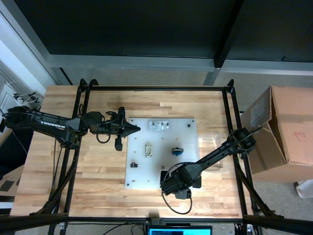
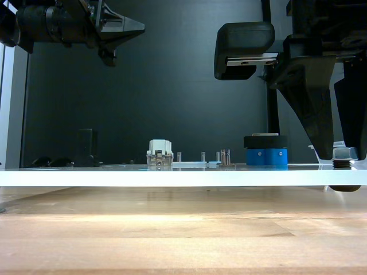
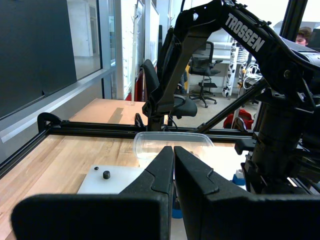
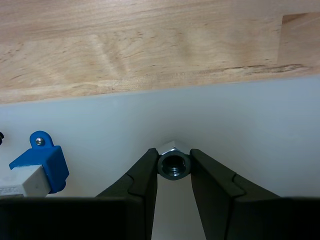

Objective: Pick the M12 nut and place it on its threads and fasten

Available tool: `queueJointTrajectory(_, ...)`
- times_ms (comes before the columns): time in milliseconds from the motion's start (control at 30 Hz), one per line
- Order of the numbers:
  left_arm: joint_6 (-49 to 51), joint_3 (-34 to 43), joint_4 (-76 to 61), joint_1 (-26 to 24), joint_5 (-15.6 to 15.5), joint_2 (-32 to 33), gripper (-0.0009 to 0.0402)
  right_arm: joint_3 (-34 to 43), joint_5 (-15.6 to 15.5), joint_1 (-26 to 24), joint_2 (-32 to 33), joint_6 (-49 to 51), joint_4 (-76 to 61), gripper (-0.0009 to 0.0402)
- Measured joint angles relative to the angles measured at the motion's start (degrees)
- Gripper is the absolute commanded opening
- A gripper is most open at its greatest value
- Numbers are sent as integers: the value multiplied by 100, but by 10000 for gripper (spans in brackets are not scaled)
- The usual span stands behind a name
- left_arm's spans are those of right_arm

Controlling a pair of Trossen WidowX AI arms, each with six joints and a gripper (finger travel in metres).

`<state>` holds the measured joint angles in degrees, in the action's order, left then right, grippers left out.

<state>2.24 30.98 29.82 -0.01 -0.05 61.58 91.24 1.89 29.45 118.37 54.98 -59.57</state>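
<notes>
The left arm (image 1: 49,123) stretches level from the left edge toward the middle and is held high, with its wrist straight. The left claw (image 1: 133,129) points inward, to the right. Its two fingers (image 3: 160,170) are pressed together with only a hairline gap between them, and they hold nothing. The right arm (image 1: 215,154) slants from the right edge down toward the near side. Its wrist is bent so that the right claw (image 4: 174,154) points straight down. Its fingers (image 4: 145,175) are closed against opposite sides of a small silver nut (image 4: 174,166), gripping it at their tips.
</notes>
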Motion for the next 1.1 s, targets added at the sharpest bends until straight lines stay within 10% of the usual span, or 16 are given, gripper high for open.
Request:
queueJointTrajectory(333,0,2,0,0,0,2,0,-7,0,-4,0,-501,13,8)
queueJointTrajectory(1100,0,2,0,0,2,0,0,-39,-4,-22,0,-7278,68,8)
